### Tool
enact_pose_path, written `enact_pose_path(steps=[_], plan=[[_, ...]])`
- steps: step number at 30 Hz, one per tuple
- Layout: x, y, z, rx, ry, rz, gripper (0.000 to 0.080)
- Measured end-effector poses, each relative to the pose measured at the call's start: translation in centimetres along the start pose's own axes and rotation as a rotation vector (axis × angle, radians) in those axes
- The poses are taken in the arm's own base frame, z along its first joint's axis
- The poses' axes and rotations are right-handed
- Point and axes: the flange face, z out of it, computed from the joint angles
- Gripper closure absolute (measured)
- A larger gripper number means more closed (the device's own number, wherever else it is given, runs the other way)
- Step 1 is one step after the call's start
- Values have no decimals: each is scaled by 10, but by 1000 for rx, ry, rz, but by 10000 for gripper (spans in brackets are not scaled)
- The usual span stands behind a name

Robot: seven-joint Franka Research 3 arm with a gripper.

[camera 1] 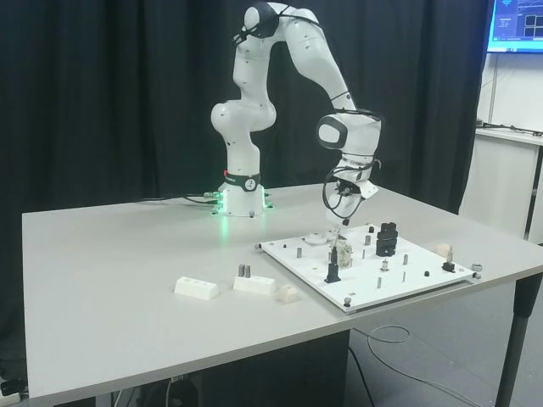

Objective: Insert small gear.

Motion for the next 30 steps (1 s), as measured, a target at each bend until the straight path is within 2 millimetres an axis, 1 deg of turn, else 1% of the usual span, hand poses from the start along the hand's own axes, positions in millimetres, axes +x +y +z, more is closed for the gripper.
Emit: enact_pose_path(steps=[5,6,10,11,17,18,30], plan=[[3,4,0,4,6,8,3],[4,5,0,5,8,10,306],[6,7,-1,7,11,14,306],[6,7,-1,7,12,15,476],[7,7,-2,10,14,15,476],[7,7,-2,10,14,15,659],[7,7,-2,11,13,44,658]])
